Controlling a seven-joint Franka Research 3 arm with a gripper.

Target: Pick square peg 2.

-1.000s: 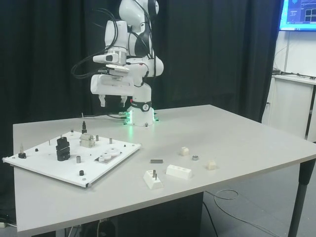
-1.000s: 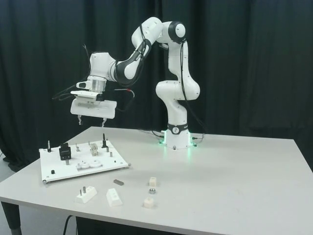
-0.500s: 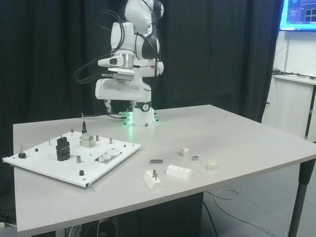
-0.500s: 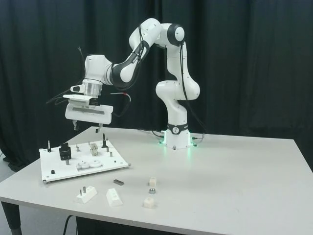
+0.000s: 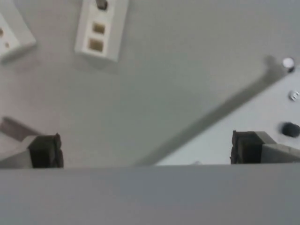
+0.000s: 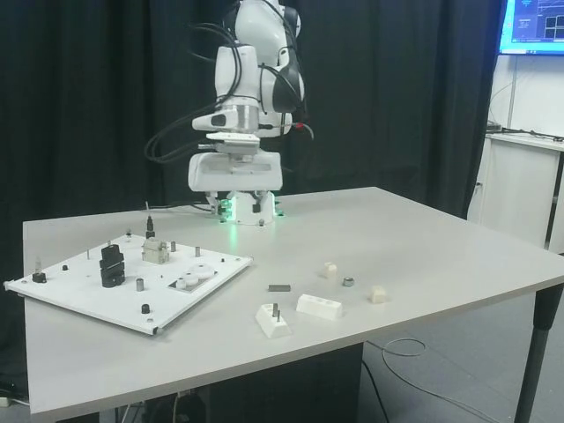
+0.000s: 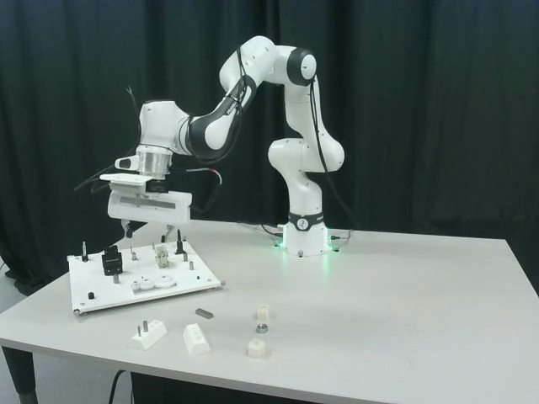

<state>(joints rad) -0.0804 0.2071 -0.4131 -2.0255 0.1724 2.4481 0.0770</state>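
A short dark grey square bar (image 6: 279, 286) (image 7: 204, 313) lies flat on the grey table, between the white board (image 6: 220, 264) (image 7: 194, 284) and two white holder blocks. One block (image 6: 274, 320) (image 7: 148, 334) has a small grey peg standing in it. The other (image 6: 319, 306) (image 7: 195, 338) (image 5: 101, 30) shows square holes. My gripper (image 6: 236, 197) (image 7: 146, 227) (image 5: 145, 149) hangs open in the air over the far side of the board, well above the table, with nothing between its black fingertips (image 5: 45, 151). A dark grey piece (image 5: 11, 126) shows at the edge of the wrist view.
The board carries a black block (image 6: 112, 264), a grey fixture (image 6: 156, 250), white gears (image 6: 189, 278) and several small posts. Two small white cubes (image 6: 330, 269) (image 6: 377, 293) and a grey nut (image 6: 349, 282) lie loose. The arm's base (image 6: 249, 207) glows green at the table's back.
The arm has swung sideways and come lower, carrying the gripper over the board's far side. The fingers have stayed open. Nothing on the table has moved.
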